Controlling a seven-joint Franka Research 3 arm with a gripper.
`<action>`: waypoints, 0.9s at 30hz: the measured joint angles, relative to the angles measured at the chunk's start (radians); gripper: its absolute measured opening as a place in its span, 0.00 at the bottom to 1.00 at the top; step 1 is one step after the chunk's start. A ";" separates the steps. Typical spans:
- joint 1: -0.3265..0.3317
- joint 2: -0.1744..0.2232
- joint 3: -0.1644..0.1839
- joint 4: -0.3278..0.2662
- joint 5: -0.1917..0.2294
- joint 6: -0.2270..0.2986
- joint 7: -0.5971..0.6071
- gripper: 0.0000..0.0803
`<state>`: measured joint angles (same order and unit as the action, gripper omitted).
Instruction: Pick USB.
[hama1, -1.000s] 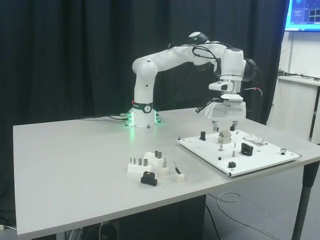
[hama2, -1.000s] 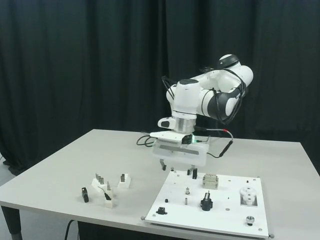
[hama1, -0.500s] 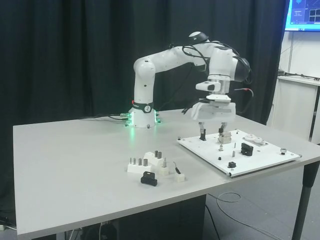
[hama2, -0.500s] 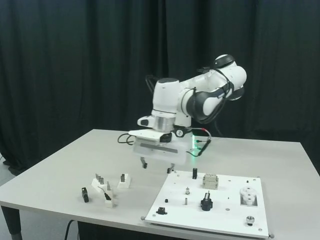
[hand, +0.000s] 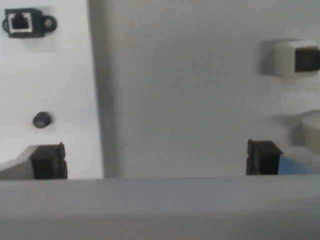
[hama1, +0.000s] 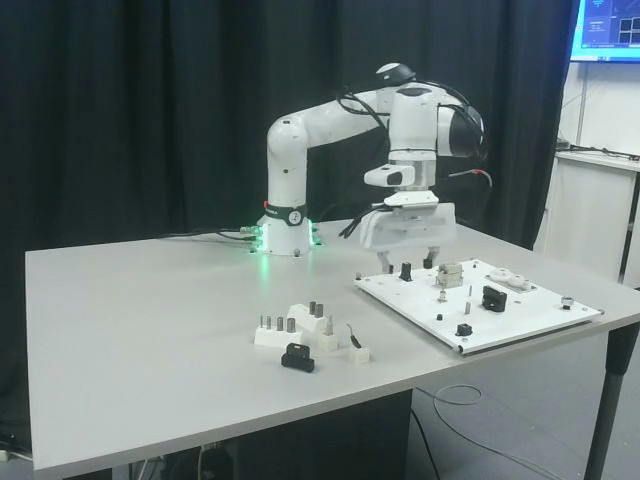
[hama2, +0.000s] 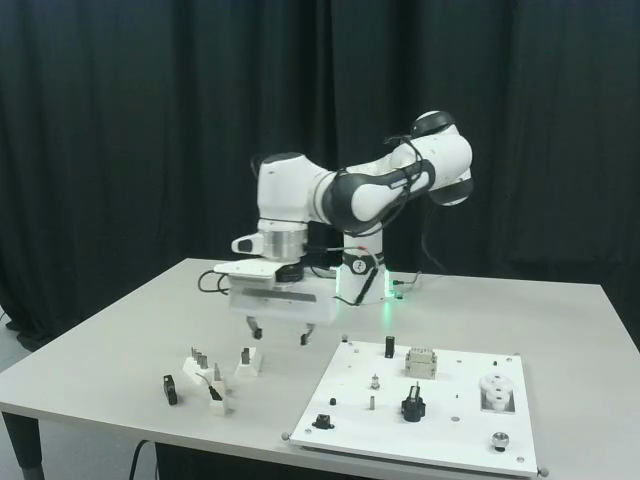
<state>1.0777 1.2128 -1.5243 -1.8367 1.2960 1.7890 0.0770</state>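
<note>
**A:** Where is the USB?

**B:** You'll have to look among the white holders (hama2: 215, 375) on the grey worktop (hama2: 120, 340), left of the white board (hama2: 450, 420). I can't tell which of the small parts standing in them is the USB. The end effector (hama2: 277, 335) hangs above the worktop between the holders and the board, with its fingers spread wide and nothing between them.

**A:** What could go wrong from here?

**B:** I'd say your main risk is coming down on the wrong part, because the holders stand close together. With the fingers spread this wide, one fingertip (hand: 262, 157) could also clip a neighbouring holder and knock it over. The black part (hama2: 170, 389) lies just beside the holders too. If you drift right instead, you may catch the board's edge.

**A:** Anything you can't see?

**B:** In the wrist view the hand's body covers everything behind the fingertips. A white block (hand: 290, 57) with a black insert sits at the frame's edge, and another pale shape near it is cut off. So confirm your target from the room views.
</note>
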 joint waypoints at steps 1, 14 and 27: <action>-0.014 0.004 0.000 0.010 0.005 -0.010 -0.010 1.00; -0.174 0.066 0.013 0.132 0.039 -0.096 -0.063 1.00; -0.264 0.075 0.057 0.152 0.041 -0.115 -0.139 1.00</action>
<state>0.8140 1.2882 -1.4671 -1.6847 1.3372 1.6745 -0.0619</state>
